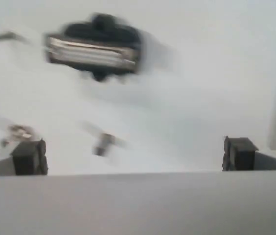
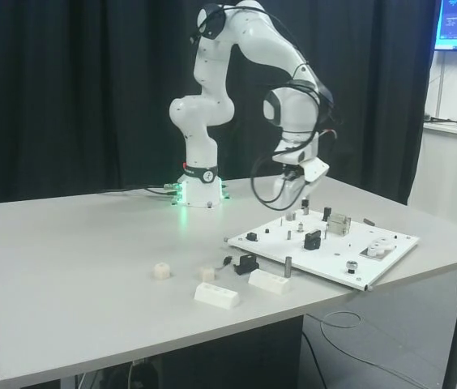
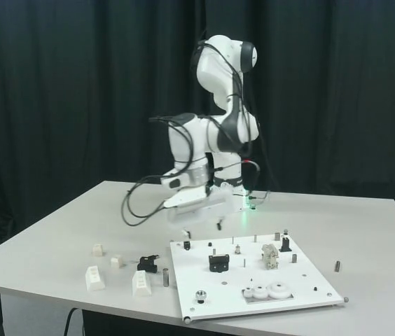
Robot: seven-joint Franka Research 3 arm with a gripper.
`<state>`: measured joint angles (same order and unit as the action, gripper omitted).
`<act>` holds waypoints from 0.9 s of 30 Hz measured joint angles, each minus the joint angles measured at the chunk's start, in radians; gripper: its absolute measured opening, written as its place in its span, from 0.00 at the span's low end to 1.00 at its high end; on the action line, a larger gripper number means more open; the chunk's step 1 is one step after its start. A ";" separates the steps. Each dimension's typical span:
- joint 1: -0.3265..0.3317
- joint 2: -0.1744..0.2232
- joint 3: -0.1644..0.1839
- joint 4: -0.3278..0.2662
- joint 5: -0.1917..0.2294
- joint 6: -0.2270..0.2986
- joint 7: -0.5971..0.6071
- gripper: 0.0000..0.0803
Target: Remove waterproof.
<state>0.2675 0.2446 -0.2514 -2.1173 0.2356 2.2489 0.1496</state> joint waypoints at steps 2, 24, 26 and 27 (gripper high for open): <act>0.027 -0.003 0.000 -0.006 0.009 0.000 0.024 1.00; 0.303 -0.005 0.007 -0.035 0.026 0.066 0.384 1.00; 0.317 -0.003 0.007 -0.039 0.023 0.080 0.403 1.00; 0.322 -0.001 0.007 -0.041 0.020 0.086 0.411 1.00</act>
<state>0.5900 0.2433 -0.2442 -2.1587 0.2558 2.3353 0.5611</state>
